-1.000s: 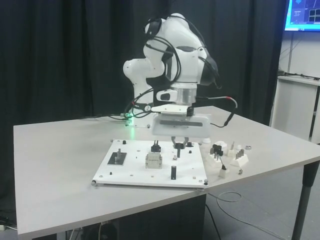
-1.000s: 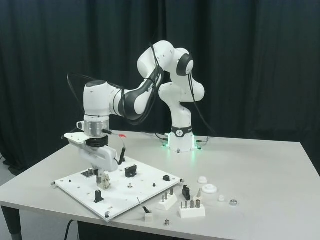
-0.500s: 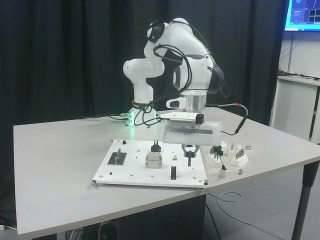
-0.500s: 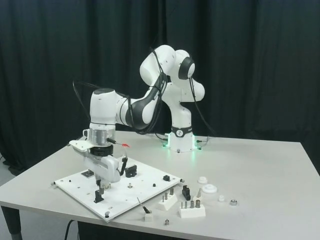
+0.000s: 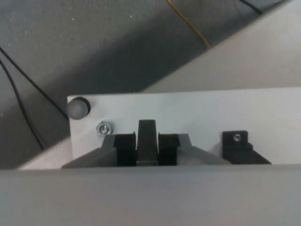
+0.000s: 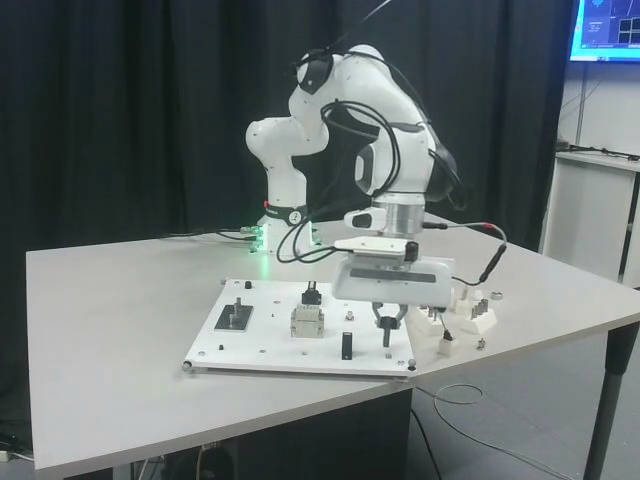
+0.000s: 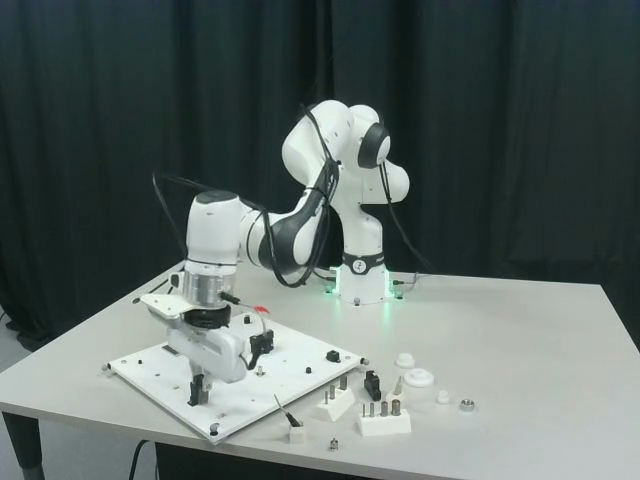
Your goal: Insert square peg 4.
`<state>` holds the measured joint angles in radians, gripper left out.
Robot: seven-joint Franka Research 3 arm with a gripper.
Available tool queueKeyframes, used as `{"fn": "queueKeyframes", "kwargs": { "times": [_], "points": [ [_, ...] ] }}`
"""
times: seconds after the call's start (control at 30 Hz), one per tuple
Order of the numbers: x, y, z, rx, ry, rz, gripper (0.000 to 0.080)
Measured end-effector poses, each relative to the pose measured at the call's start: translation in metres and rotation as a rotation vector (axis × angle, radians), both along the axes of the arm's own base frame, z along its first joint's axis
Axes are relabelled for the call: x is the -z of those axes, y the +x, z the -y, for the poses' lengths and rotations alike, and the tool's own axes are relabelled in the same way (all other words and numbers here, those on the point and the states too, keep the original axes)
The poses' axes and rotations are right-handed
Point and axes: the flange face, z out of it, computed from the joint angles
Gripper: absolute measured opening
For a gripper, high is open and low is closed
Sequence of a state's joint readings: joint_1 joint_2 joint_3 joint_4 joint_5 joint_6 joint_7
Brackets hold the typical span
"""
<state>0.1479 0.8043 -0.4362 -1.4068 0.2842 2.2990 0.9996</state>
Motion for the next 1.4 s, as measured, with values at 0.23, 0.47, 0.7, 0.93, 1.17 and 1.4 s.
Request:
{"fn": "queueKeyframes", "kwargs": {
  "times": [0.23, 0.47, 0.7, 0.93, 1.17, 1.4],
  "points": [
    [0.005, 0.001, -0.008, -0.024, -0.004, -0.011, 0.0097],
    [0.01, 0.001, -0.012, -0.036, -0.003, -0.021, 0.0097],
    [0.017, 0.0, -0.012, -0.037, 0.003, -0.029, 0.0097],
    [0.022, -0.001, -0.011, -0.029, 0.003, -0.036, 0.0097],
    [0.023, -0.001, -0.01, -0.018, 0.006, -0.041, 0.0097],
    [0.023, -0.002, -0.01, 0.005, 0.01, -0.043, 0.0097]
  ]
}}
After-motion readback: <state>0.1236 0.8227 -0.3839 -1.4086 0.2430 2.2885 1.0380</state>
